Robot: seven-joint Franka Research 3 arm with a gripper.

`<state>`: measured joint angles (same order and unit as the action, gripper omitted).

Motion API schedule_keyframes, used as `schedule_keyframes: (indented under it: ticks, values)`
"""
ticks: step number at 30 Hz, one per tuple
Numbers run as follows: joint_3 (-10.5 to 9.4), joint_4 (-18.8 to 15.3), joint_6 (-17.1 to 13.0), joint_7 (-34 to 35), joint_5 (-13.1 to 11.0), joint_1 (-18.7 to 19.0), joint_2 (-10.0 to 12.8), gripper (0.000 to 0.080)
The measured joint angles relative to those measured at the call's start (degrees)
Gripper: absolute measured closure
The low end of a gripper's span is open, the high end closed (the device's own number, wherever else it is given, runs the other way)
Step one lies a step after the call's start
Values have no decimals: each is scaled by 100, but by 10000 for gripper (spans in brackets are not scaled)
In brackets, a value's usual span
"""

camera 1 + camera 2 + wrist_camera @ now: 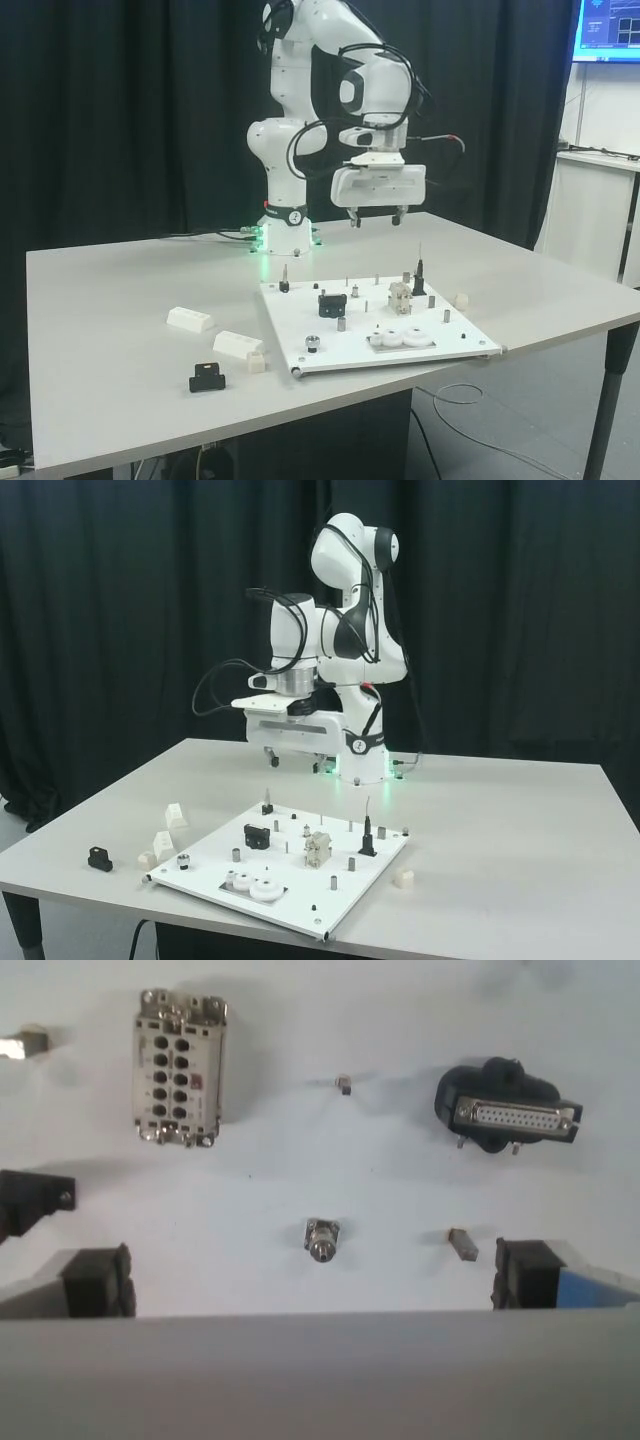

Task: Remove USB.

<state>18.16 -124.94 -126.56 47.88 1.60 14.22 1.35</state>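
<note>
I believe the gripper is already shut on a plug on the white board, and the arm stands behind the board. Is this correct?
Not quite. The gripper hangs high above the white board, open and holding nothing; the first room view shows the gap, and the wrist view shows its fingers apart. The arm does stand behind the board.

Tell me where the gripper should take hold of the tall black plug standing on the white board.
Probably its black body, just above the base, coming straight down: the tall black plug stands upright on the white board, narrowing to a thin stem on top. The gripper hangs open above.
</note>
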Motion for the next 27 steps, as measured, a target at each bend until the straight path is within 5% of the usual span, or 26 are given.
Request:
schedule_keyframes:
  ticks: [27]
  values:
    - [3,469,76,40,-15,-20,147,3]
